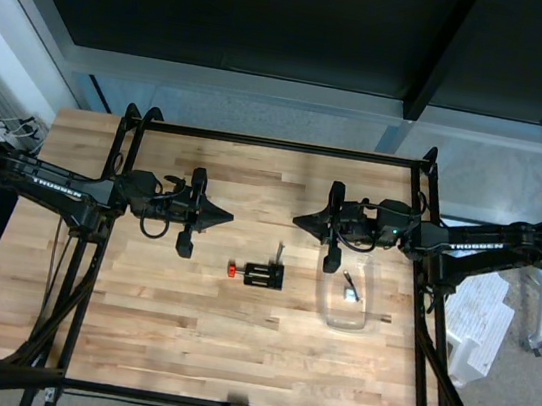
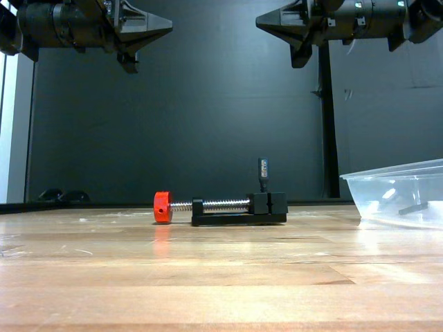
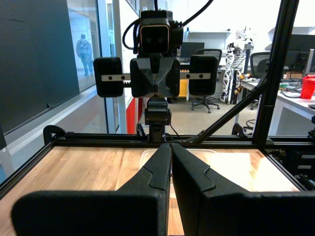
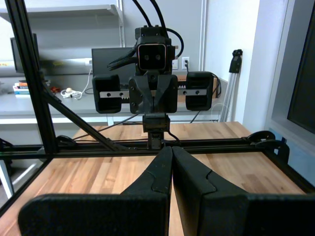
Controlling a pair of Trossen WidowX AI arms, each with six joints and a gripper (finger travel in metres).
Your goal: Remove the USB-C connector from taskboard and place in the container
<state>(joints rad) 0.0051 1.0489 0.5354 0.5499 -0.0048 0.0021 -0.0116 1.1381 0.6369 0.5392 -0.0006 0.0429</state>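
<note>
Container [image 2: 377, 200] cut off; left hand [image 1: 229, 218], right hand [image 1: 296, 220] aloft

A robotics lab with office chairs [image 3: 205, 102], desks [image 4: 24, 109] and a monitor [image 4: 110, 58].

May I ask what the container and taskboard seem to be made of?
The container looks like clear glossy plastic: see-through, with glints. The taskboard seems matte black, plastic or metal, with a shiny threaded screw. Left gripper and right gripper hang shut, high above it.
</note>
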